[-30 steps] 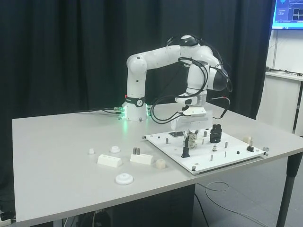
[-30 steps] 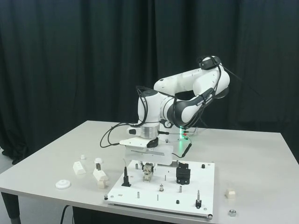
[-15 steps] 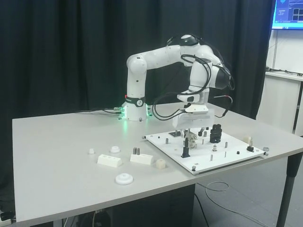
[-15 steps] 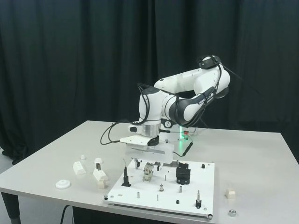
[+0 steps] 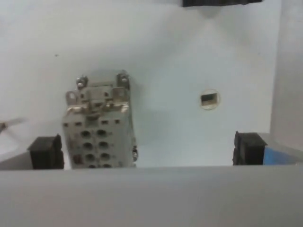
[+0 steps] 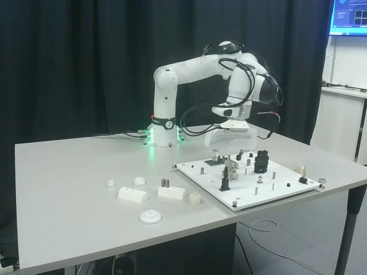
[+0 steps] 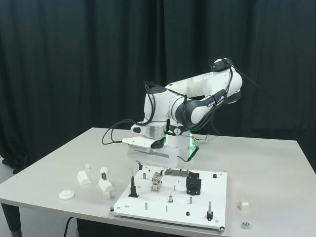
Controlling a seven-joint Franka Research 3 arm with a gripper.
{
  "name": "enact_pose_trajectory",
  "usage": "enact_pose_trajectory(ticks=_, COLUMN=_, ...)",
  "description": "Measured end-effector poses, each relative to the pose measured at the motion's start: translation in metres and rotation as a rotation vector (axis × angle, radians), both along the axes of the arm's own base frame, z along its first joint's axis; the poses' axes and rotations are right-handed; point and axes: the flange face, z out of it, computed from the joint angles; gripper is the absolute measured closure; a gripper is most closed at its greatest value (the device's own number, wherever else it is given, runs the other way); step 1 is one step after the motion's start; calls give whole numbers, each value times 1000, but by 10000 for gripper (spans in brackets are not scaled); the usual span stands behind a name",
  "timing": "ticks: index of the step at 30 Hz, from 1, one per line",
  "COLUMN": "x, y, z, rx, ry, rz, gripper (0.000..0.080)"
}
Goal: Insert waterproof.
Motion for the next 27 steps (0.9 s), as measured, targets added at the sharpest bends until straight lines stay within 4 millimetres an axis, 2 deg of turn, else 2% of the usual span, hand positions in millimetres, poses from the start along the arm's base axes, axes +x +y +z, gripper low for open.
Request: enact_pose_trajectory(ticks=27, x=-1, y=-24, z=1, rx=-15, ry=14, rz=-19, gripper=3)
